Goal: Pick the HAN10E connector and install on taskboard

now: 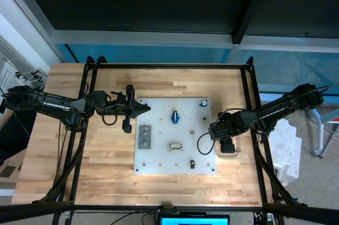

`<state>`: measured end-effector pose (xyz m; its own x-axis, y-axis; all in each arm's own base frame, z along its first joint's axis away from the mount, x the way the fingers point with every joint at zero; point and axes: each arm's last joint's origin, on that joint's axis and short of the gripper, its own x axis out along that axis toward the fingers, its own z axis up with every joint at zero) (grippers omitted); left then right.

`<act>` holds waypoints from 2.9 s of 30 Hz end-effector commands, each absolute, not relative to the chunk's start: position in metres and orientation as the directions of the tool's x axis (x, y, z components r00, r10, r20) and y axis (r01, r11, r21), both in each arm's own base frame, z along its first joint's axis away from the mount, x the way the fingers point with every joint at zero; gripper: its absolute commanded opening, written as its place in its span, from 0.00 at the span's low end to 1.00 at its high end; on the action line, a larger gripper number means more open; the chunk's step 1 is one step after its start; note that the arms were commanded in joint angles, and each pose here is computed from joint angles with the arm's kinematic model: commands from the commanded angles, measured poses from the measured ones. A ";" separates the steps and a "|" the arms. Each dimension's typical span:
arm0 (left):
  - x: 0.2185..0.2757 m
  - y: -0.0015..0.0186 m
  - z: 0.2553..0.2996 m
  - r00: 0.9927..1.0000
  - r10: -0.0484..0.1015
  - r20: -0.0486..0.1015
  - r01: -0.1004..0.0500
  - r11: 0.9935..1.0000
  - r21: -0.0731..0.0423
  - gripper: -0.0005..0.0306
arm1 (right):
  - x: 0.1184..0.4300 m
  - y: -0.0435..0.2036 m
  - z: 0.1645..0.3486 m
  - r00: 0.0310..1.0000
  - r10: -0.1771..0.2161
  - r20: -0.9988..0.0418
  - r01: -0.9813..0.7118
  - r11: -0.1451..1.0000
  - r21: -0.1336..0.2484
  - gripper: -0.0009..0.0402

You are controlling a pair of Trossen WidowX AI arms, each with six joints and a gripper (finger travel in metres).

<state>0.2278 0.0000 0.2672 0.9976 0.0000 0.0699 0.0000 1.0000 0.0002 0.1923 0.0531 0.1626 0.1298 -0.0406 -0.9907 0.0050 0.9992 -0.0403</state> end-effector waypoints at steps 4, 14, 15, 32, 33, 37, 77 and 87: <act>0.2279 0.0000 0.2673 0.998 0.000 0.070 0.000 1.000 0.000 0.02 | 0.191 0.053 0.163 0.121 -0.043 -0.992 0.004 0.999 -0.043 0.29; 0.2279 0.0000 0.2673 0.997 0.000 0.071 0.000 1.000 0.000 0.02 | 0.189 0.052 0.177 0.129 -0.041 -0.991 0.003 0.999 -0.041 0.16; 0.2279 0.0000 0.2673 0.997 0.000 0.071 0.000 1.000 0.000 0.02 | 0.188 0.052 0.183 0.126 -0.042 -0.991 0.003 0.999 -0.042 0.15; 0.2279 0.0000 0.2673 0.998 0.000 0.070 0.000 1.000 0.000 0.02 | 0.192 0.053 0.272 0.135 -0.042 -0.990 0.008 0.999 -0.041 0.12; 0.2279 0.0000 0.2673 0.998 0.000 0.070 0.000 1.000 0.000 0.02 | 0.192 0.053 0.272 0.133 -0.042 -0.990 0.008 0.999 -0.042 0.12; 0.2279 0.0000 0.2673 0.997 0.000 0.071 0.000 1.000 0.000 0.02 | 0.192 0.053 0.272 0.133 -0.042 -0.990 0.011 0.999 -0.041 0.12; 0.2279 0.0000 0.2673 0.998 0.000 0.070 0.000 1.000 0.000 0.02 | 0.377 0.106 0.264 0.145 -0.039 -0.989 0.055 0.998 -0.031 0.12; 0.2279 0.0000 0.2673 0.998 0.000 0.070 0.000 1.000 0.000 0.02 | 0.404 0.113 0.252 0.143 -0.039 -0.989 0.046 0.998 -0.032 0.12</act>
<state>0.2278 0.0000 0.2674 0.9975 0.0004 0.0711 -0.0004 1.0000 -0.0002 0.4010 0.1126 0.2538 0.1438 -0.0375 -0.9889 0.0498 0.9983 -0.0306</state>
